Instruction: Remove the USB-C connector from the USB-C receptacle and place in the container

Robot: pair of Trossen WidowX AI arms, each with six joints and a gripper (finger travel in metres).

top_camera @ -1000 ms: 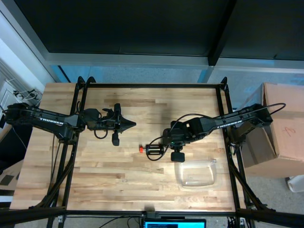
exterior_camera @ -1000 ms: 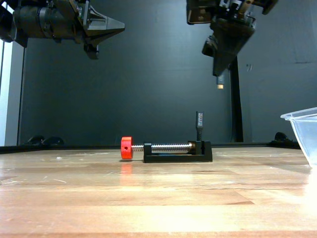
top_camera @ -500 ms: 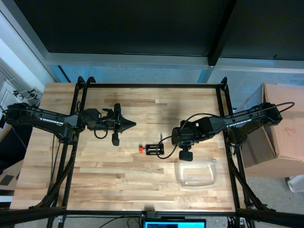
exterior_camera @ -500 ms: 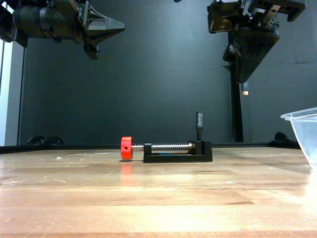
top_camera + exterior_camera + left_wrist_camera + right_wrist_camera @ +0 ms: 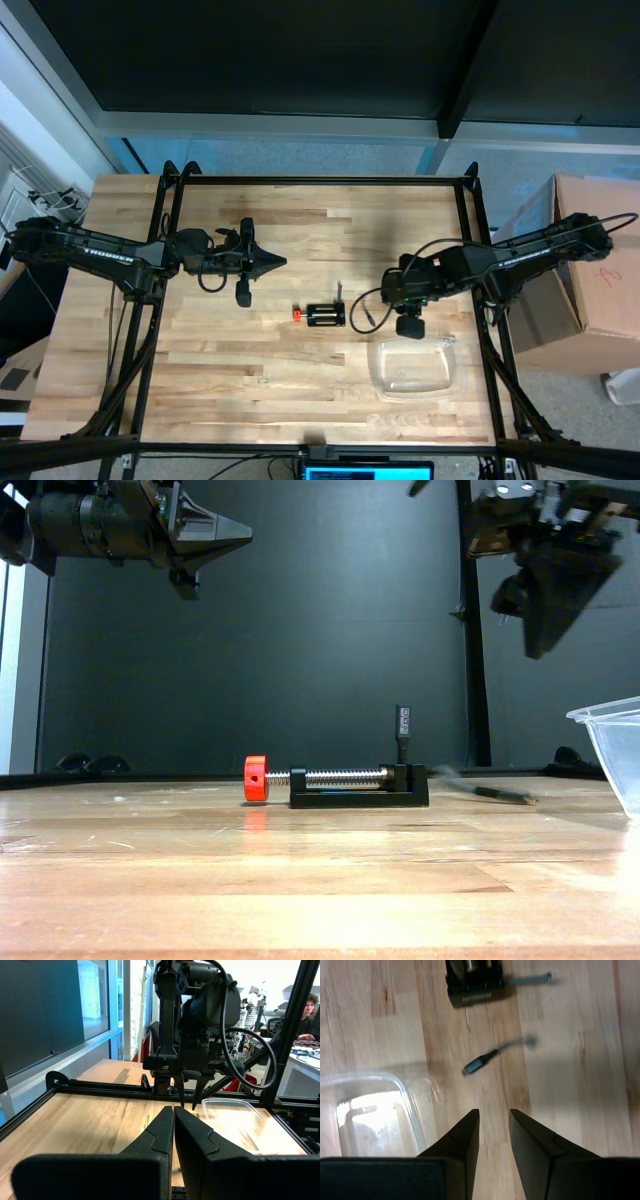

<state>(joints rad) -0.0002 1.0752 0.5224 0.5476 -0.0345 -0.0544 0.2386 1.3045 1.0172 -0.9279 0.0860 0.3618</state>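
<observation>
The USB-C connector (image 5: 477, 1064) lies free on the wooden table with its thin black cable (image 5: 495, 793) trailing, between the vise and the container and outside both. In the high view it shows as a dark curve (image 5: 364, 310). The receptacle (image 5: 402, 724) stands upright in the black vise (image 5: 325, 315) with nothing plugged in. My right gripper (image 5: 492, 1112) hangs open above the table, pointing down, just beside the container's rim (image 5: 412, 1105). My left gripper (image 5: 272, 262) hovers shut high over the table's left half.
The clear plastic container (image 5: 412, 365) sits near the front right. The vise has a red knob (image 5: 256, 778) on its left end. A black frame (image 5: 320, 181) borders the table. A cardboard box (image 5: 590, 270) stands off the right edge.
My right gripper moved right toward the container and opened. The connector it held has dropped out and now lies on the table. The left arm has not moved.
</observation>
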